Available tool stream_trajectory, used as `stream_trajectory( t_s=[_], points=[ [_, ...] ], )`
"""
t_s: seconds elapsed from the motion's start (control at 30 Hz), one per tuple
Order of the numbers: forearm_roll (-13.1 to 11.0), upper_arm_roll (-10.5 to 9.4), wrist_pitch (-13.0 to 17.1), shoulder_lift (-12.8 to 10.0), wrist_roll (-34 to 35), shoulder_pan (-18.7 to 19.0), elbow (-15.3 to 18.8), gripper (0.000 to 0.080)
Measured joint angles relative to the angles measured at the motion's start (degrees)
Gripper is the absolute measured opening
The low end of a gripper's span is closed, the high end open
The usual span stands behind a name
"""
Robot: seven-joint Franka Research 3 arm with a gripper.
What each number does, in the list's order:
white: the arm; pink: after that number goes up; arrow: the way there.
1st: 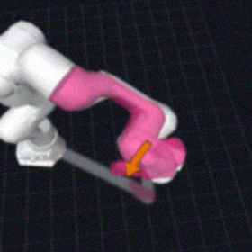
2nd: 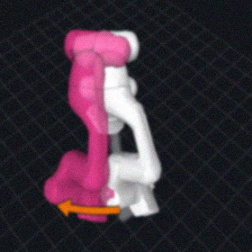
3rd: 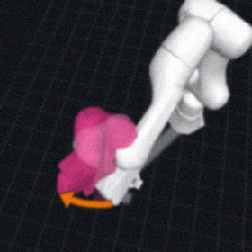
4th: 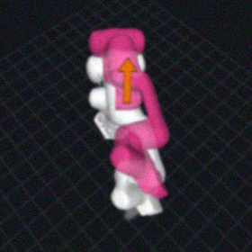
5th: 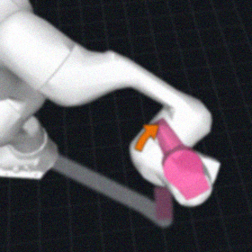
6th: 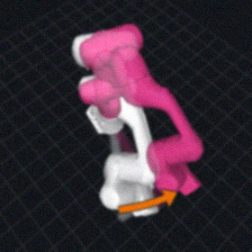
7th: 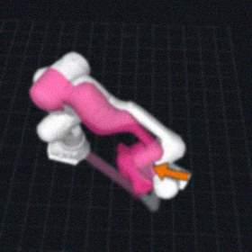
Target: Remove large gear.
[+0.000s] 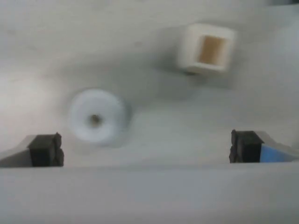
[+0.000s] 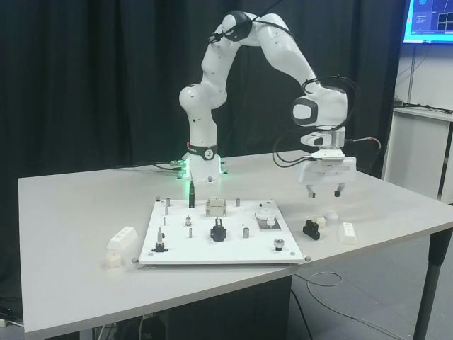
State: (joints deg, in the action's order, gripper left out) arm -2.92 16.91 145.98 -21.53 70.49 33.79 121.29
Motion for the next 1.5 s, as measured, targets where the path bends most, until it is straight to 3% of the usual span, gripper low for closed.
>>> stream_trajectory(
  t_s=[0.27, 0.53, 0.73, 1.13, 1.5],
  points=[
    [2.7, 1.7, -2.7, 1.8, 0.0, -2.5, 1.1, 0.08],
    [6.0, 1.69, -2.8, 4.0, -0.9, -6.9, 4.0, 0.08],
    [6.3, 1.67, -2.3, 5.7, -4.0, -10.1, 6.4, 0.08],
    [5.0, 1.63, 3.0, 7.4, -6.5, -14.5, 10.7, 0.08],
    [-0.1, 1.63, 7.9, 7.3, -10.1, -16.0, 13.1, 0.08]
  ],
)
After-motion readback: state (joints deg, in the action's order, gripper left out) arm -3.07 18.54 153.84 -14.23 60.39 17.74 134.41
